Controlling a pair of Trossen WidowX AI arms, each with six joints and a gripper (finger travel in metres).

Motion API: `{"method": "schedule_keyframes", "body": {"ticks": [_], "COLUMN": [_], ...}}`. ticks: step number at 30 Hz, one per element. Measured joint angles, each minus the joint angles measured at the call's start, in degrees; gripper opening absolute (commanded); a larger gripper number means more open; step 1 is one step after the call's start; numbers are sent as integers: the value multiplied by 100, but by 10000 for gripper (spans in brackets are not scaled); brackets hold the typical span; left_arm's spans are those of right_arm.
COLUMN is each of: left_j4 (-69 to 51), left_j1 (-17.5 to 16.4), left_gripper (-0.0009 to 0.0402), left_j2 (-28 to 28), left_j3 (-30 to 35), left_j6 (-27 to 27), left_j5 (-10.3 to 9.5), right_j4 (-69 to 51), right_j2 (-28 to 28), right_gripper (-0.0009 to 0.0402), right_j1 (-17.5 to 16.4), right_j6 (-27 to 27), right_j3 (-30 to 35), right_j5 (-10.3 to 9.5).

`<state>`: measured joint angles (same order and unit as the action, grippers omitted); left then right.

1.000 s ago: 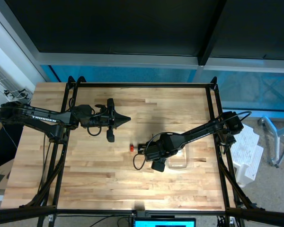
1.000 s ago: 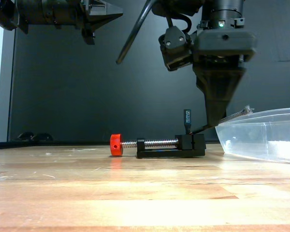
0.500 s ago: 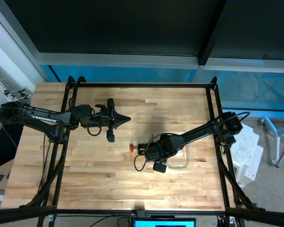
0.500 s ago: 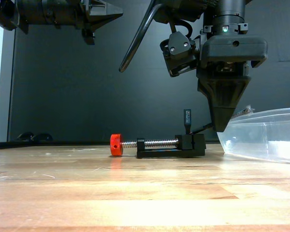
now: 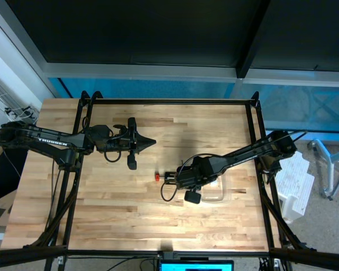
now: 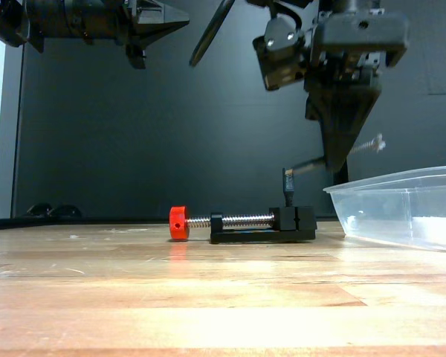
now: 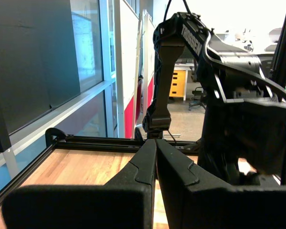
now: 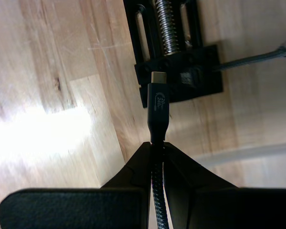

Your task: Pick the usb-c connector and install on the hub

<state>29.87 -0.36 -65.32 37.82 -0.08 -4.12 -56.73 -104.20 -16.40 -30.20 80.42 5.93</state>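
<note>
Risen, right claw [image 8: 155, 144] clamps usb-c connector [image 8: 158, 102] jutting ahead over hub [image 8: 195, 78]; left claw [image 5: 152, 141] closed, aloft far left.

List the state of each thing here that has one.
hub: lying flat on the table, nothing plugged in.
usb-c connector: hanging by its cable, metal tip bare, over the hub.
right tool: shut on the cable, above the hub.
left tool: shut, empty, high at left.
clear tray: upright on the table.

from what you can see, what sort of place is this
Probably a robotics lab: a framed wooden table, the left gripper parked high over its far left, the right gripper holding the usb-c connector above the hub, glass partitions beyond.
</note>
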Motion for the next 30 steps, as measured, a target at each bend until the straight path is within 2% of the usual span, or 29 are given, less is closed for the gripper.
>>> {"method": "schedule_keyframes", "body": {"ticks": [7,14,22,30], "left_j4": [0,0,0,-17], "left_j1": [0,0,0,0], "left_gripper": [0,0,0,0], "left_j2": [0,0,0,0], "left_j3": [0,0,0,0], "left_j6": [0,0,0,4], "left_j5": [0,0,0,0], "right_j4": [-302,-391,-400,-560], "right_j2": [564,1029,1200,1200], "right_gripper": [0,0,0,0], "right_j1": [205,455,890,1200], "right_j6": [210,1027,1923,2806], "right_j3": [35,35,57,841], "right_j5": [-317,-310,-304,-249]}}
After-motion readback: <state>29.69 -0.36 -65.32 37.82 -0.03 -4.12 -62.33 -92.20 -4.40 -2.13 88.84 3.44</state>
